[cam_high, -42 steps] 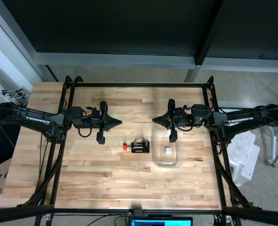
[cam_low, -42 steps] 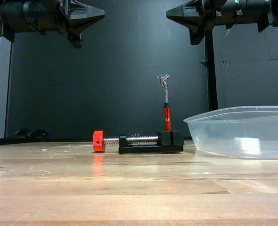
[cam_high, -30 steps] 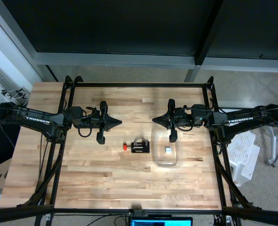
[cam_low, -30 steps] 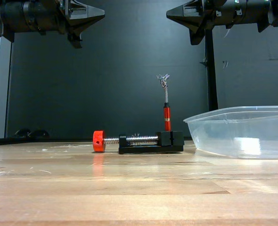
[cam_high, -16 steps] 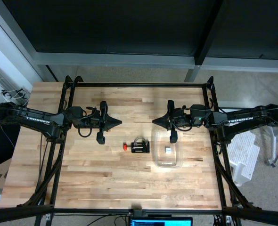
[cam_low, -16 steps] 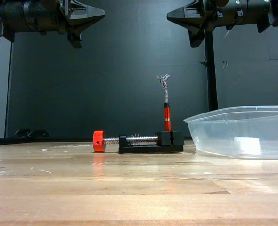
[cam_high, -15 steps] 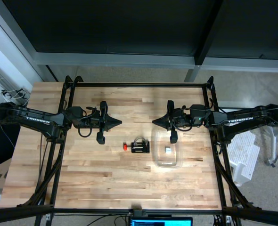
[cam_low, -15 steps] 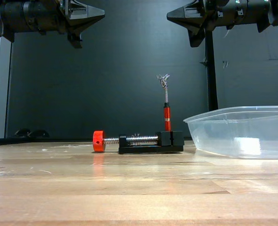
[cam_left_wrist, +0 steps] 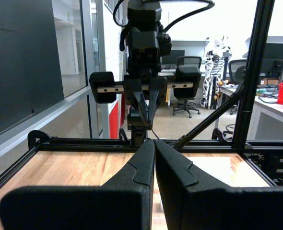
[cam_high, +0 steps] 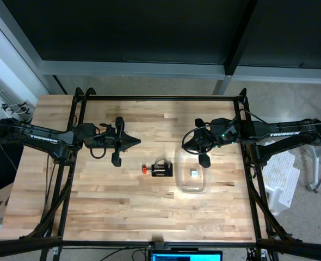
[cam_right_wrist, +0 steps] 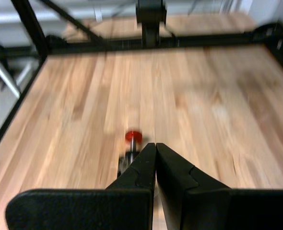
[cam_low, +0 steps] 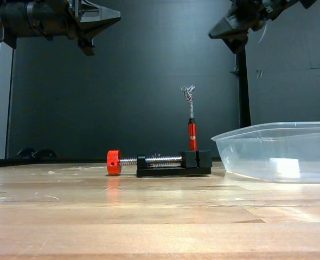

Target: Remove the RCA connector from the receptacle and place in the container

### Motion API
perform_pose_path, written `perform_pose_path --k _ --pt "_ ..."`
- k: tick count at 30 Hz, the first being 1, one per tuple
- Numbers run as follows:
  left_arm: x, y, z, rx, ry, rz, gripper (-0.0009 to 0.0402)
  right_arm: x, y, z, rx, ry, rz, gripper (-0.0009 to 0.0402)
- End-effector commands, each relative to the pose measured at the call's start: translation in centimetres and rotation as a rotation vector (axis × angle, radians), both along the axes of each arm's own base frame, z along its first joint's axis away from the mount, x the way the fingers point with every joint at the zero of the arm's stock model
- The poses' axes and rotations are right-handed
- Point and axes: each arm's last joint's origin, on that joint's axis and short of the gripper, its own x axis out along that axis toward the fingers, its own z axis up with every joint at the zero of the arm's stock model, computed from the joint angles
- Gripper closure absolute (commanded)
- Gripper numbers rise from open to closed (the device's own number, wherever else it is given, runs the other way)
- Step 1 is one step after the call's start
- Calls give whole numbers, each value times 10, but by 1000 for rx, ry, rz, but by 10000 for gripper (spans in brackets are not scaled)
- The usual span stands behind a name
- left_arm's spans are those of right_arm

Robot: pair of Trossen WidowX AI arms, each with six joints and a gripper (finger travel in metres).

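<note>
Low view: slim red-barrelled RCA connector stands upright in the small black block receptacle, beside the clear plastic container. Left gripper and right gripper hover high, fingers pressed together. Likely risk: descending unopened bends the connector or shoves the receptacle.

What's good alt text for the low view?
The RCA connector stands upright in the receptacle on the table, with the container to its right. High above, the left pincer and the right pincer hang shut, touching nothing.
</note>
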Motion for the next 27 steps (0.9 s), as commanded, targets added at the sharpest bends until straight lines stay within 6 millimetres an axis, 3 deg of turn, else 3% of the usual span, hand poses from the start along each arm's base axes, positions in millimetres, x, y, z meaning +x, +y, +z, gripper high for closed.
perform_pose_path --k 1,16,27 --pt "0 0 0 0 0 0 393 0 1 3 -3 99 2 393" --pt "0 0 0 0 0 0 393 28 11 -8 -48 343 -9 386" --pt "0 0 0 0 0 0 393 62 31 -25 -126 443 -29 235"
